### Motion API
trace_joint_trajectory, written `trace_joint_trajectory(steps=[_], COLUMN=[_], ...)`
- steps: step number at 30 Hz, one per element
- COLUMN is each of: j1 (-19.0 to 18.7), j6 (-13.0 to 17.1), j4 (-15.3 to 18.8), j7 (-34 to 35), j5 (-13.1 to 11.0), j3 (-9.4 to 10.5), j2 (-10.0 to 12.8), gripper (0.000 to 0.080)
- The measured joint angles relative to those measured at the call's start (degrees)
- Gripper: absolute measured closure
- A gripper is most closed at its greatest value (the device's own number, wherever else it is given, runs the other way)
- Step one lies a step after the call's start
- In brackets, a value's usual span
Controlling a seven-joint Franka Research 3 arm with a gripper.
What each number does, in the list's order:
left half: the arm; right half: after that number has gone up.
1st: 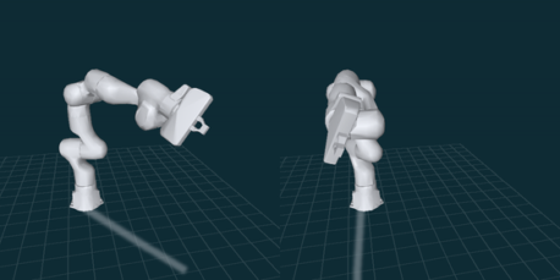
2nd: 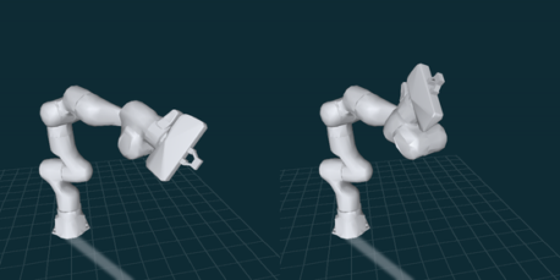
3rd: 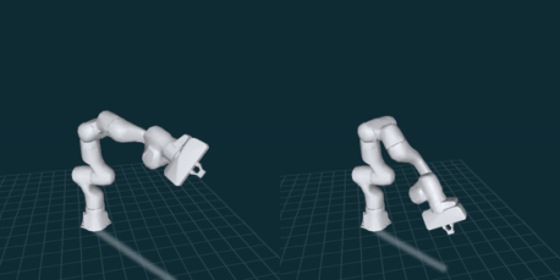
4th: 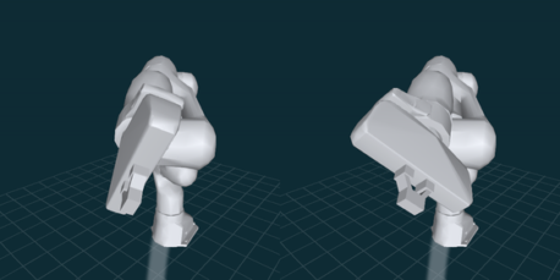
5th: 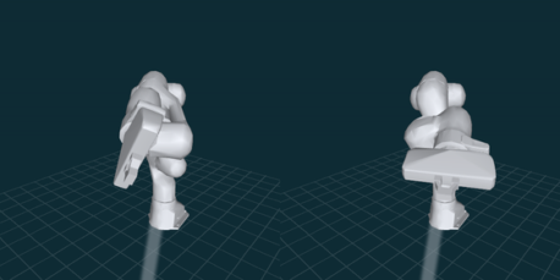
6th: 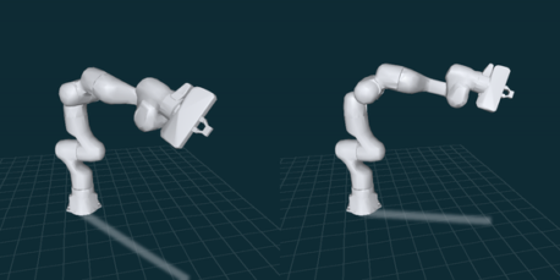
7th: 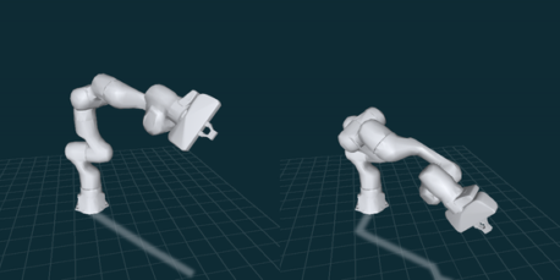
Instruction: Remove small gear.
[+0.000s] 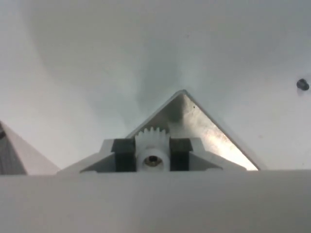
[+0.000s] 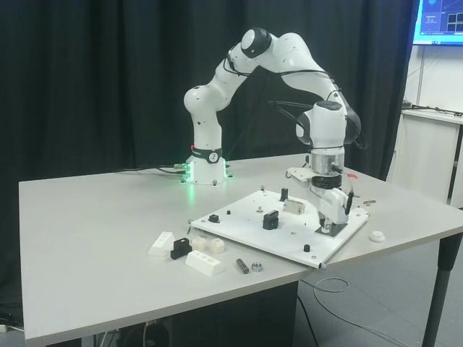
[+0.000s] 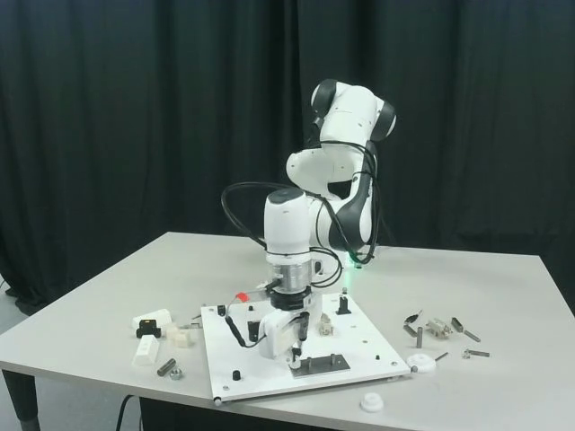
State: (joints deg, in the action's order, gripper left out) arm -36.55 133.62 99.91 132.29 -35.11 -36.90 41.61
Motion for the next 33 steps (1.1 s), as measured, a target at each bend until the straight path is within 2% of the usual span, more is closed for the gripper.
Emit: trace_joint_trajectory(steps=[13,23,33], j1=[-0.3,-0.3,-0.5], j6=[-1.1,-4.7,-7.9], j4=[-0.2,-1.5,-2.8], j7=[-2.0,-2.1,-2.0], j5=[0.8,3.1,4.3], j3=[-0.52,-1.44,-2.28], j2=[-0.7,-2.1,-2.9], gripper=[0.0661,0.0661,0.0661])
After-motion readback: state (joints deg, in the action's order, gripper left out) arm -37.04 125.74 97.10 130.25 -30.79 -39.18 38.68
